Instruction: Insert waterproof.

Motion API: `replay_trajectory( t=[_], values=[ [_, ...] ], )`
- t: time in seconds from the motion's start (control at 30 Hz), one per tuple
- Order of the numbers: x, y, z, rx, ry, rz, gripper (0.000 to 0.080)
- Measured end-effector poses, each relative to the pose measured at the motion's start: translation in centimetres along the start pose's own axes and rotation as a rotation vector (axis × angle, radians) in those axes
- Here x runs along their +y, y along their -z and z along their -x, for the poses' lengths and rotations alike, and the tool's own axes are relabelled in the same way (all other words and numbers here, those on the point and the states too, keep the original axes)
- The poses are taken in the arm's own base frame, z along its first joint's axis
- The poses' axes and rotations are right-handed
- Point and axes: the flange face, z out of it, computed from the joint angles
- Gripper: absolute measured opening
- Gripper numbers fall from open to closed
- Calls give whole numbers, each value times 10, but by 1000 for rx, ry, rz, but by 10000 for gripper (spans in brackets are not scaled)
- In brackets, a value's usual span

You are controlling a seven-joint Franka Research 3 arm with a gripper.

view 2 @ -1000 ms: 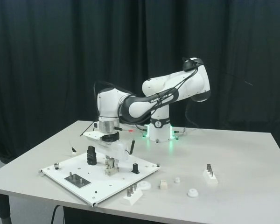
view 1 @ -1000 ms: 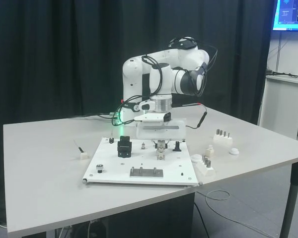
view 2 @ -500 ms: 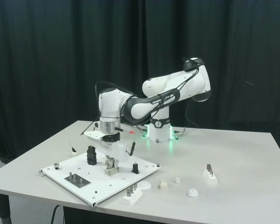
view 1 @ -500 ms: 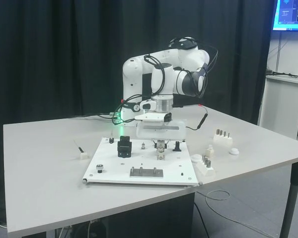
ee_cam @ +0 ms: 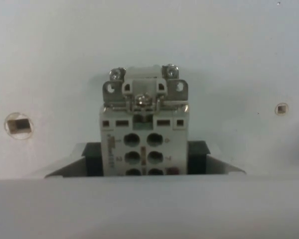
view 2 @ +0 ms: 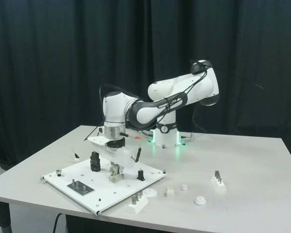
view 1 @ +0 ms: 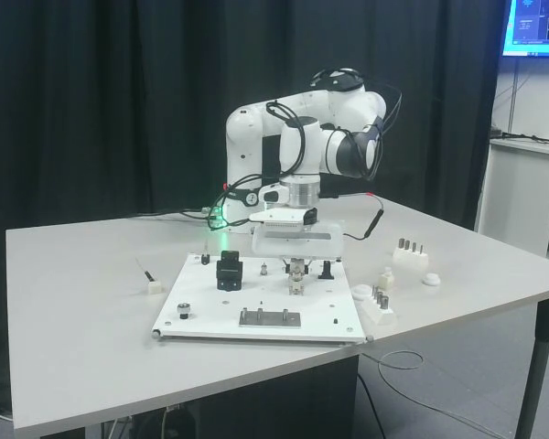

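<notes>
The waterproof connector (ee_cam: 145, 129) is a grey-white block with round pin holes and a metal bracket with screws at one end. It stands near the middle of the white board (view 1: 320, 306). My gripper (ee_cam: 145, 157) is straight above it, and black fingers (ee_cam: 93, 158) lie flush against both of its sides, shut on it. In the room views the gripper (view 1: 296, 265) (view 2: 115, 167) reaches down onto the connector (view 1: 296, 282) (view 2: 116, 175). A white blurred band hides the lower part of the connector in the wrist view.
On the board stand a black block (view 1: 229, 273), a small black part (view 1: 326, 269) and a grey plate with pegs (view 1: 268, 317). White peg holders (view 1: 410, 251) (view 1: 378, 306) and round white pieces (view 1: 429, 279) lie to the right. A small white block (view 1: 152, 285) lies left.
The arm's upper joints have shifted slightly sideways. The gripper has stayed on the connector at about the same place.
</notes>
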Motion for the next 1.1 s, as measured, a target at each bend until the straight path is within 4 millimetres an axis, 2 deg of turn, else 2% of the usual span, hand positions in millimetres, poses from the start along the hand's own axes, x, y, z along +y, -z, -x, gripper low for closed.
replay_trajectory(
  t=[1.1],
  values=[
    [2,-4,-5,-22,31,-15,315]
  ],
)
